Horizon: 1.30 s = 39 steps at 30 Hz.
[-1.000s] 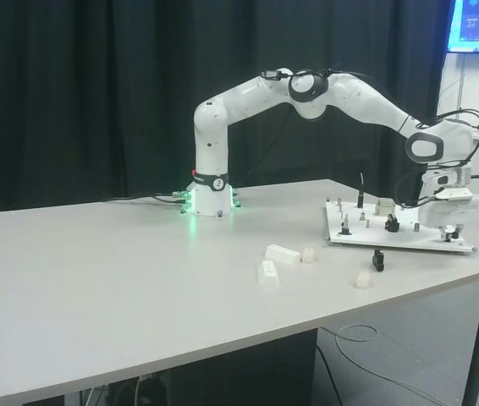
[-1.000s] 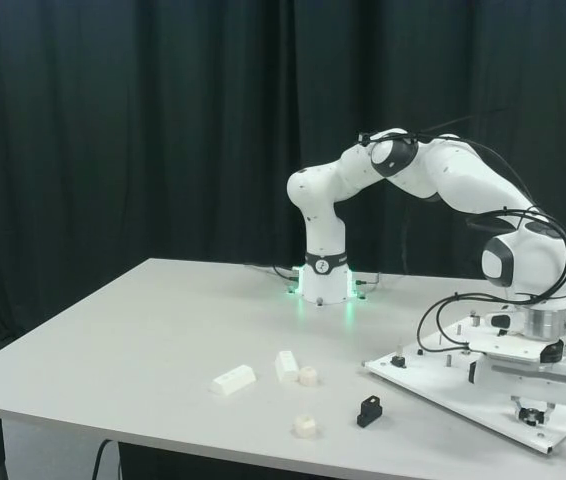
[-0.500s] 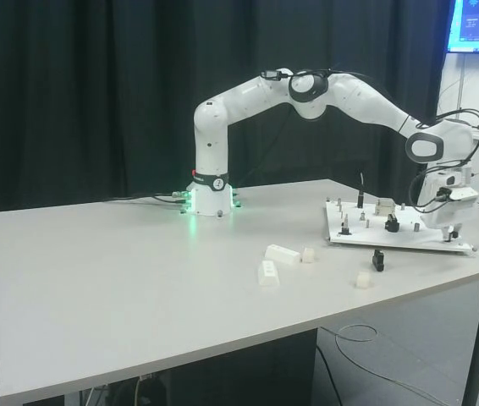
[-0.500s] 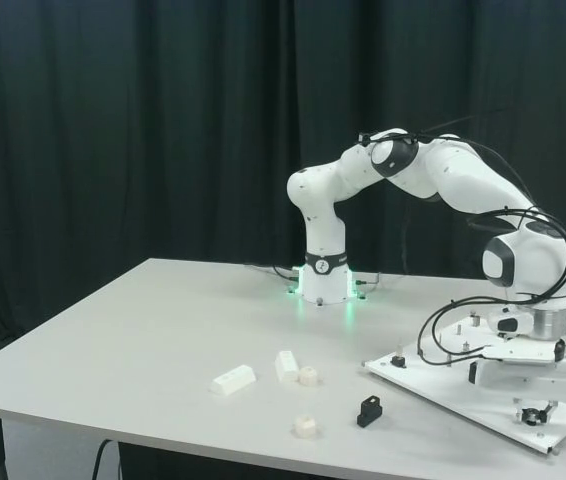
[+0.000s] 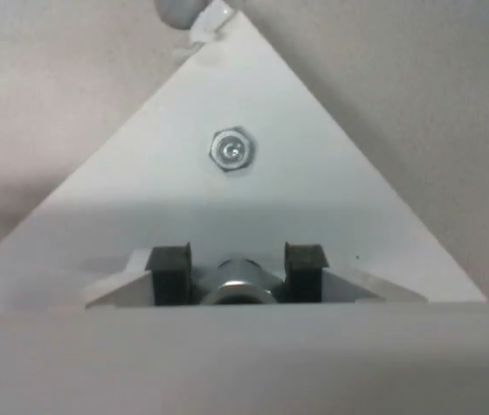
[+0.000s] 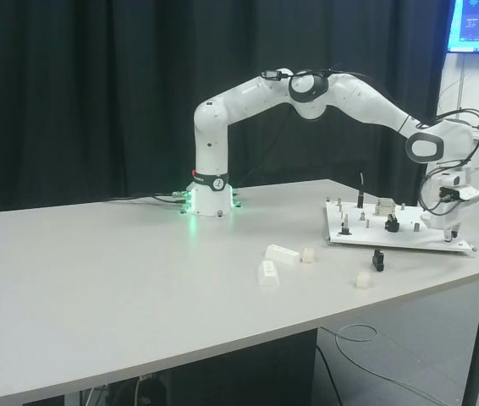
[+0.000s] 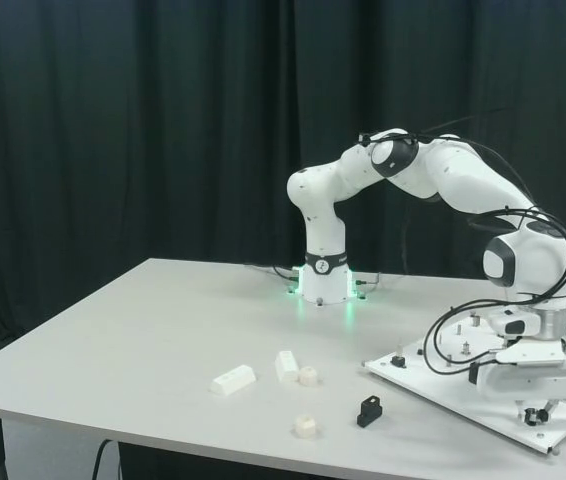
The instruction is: Remove bolt 4.
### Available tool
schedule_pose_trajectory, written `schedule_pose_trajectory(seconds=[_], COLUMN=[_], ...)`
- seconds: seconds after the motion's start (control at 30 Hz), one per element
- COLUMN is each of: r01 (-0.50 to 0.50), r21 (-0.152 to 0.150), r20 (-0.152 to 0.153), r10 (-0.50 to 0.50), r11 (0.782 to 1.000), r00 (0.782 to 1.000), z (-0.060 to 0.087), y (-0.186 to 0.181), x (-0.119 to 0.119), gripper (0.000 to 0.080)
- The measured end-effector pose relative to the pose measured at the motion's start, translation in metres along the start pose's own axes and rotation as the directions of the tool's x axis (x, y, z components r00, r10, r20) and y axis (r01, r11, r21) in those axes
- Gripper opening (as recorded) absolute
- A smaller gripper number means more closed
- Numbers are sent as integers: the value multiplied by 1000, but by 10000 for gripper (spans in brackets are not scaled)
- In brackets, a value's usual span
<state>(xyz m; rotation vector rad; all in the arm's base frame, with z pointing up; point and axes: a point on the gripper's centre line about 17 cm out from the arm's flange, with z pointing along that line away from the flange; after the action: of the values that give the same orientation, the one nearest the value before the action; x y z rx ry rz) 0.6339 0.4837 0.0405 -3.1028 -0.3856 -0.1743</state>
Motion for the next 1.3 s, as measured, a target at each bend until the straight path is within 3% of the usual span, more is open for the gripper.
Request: schedule_pose_trajectory(seconds=[0.2, 0.7, 0.97, 1.3], r01=[137, 374, 419, 423], r21=[2, 6, 8, 9], r20=[0, -7, -26, -36], r10=[-137, -374, -418, -423], r11=[991, 927, 908, 906], r00=[991, 927, 908, 906], z=[0, -2, -10, -16], y=[-1, -5, -12, -15], x=[0, 1, 7, 11], gripper=[229, 229, 229, 229])
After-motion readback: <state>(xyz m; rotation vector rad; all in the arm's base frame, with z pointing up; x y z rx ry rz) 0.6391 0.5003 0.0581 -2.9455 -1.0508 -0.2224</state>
